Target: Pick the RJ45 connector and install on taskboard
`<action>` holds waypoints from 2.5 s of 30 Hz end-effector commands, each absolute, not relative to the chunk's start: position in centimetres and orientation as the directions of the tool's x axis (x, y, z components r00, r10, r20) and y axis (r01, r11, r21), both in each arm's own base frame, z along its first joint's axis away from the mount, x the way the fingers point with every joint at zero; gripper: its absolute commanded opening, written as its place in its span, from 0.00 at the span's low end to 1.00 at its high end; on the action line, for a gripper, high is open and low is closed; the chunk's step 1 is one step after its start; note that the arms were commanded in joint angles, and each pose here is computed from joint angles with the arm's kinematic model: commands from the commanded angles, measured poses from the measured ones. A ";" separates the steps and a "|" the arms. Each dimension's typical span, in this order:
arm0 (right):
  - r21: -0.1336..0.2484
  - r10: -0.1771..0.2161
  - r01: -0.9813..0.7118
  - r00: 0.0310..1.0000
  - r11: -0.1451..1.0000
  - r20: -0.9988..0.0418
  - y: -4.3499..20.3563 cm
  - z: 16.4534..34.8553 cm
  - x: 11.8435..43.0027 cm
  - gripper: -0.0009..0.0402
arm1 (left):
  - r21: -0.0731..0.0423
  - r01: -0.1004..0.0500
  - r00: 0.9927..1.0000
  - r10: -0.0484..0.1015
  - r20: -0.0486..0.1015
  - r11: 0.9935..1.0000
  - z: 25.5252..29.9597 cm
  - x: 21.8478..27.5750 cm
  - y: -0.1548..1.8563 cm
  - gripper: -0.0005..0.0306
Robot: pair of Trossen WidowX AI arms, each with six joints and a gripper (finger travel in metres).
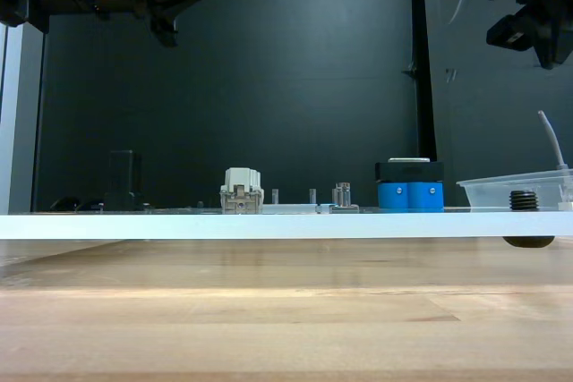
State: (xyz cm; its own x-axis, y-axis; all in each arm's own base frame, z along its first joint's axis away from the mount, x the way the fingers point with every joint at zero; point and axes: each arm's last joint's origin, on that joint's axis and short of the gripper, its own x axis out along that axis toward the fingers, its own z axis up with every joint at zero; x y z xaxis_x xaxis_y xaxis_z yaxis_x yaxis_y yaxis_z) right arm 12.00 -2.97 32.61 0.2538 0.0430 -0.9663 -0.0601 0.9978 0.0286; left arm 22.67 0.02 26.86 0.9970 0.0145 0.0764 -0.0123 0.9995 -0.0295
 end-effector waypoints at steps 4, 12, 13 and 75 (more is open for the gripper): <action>0.029 0.042 -0.056 0.240 0.998 -0.970 -3.3 31.3 12.6 0.32 | -0.030 -0.012 0.997 0.014 0.076 0.999 26.86 22.68 0.01 0.02; 0.031 0.043 -0.052 0.229 0.998 -0.972 -3.6 28.5 13.2 0.45 | -0.030 -0.012 0.997 0.014 0.076 0.999 26.86 22.68 0.01 0.02; 0.034 0.045 -0.052 0.225 0.998 -0.973 -3.6 28.2 13.3 0.45 | -0.030 -0.012 0.997 0.014 0.076 0.999 26.86 22.68 0.01 0.02; 0.049 0.064 -0.174 0.080 0.983 -0.995 -1.5 20.6 16.5 0.43 | -0.030 -0.012 0.997 0.014 0.077 0.999 26.86 22.68 0.01 0.02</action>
State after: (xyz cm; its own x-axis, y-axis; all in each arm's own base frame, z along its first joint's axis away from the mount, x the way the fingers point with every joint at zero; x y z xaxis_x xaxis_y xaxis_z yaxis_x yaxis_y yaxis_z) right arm 16.42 -1.54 20.67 0.0836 0.0630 -0.9945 -0.1725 0.9838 0.0478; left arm 22.68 0.01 26.85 0.9970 0.0141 0.0760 -0.0119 0.9995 -0.0299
